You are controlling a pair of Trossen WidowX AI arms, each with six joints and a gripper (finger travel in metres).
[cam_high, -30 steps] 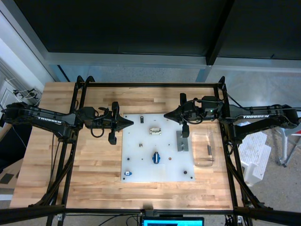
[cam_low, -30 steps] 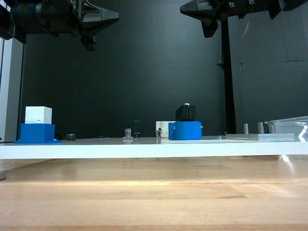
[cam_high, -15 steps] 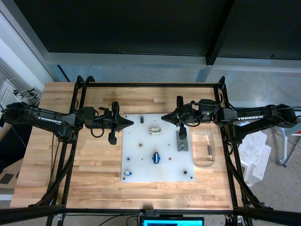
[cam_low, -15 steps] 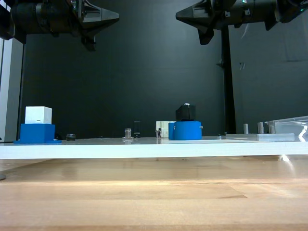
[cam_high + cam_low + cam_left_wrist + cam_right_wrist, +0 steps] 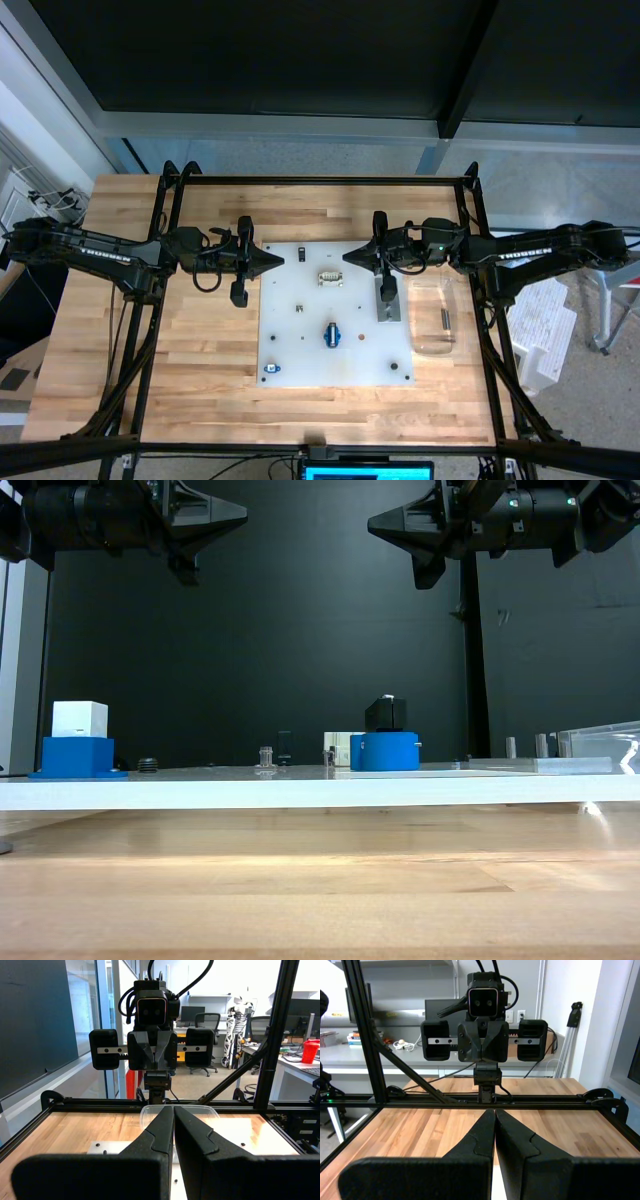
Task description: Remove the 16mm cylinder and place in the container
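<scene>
Bright even overhead light, soft shadows

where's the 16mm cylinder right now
In the high view the 16mm cylinder lies inside the container, just right of the grey block. The left hand and right hand, both shut, hang raised near the far end of the board.

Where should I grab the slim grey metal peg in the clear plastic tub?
Probably mid-length, from straight above: the slim grey peg lies flat in the clear tub, whose walls block side approaches. Left gripper and right gripper, both shut, hover above the white board.
</scene>
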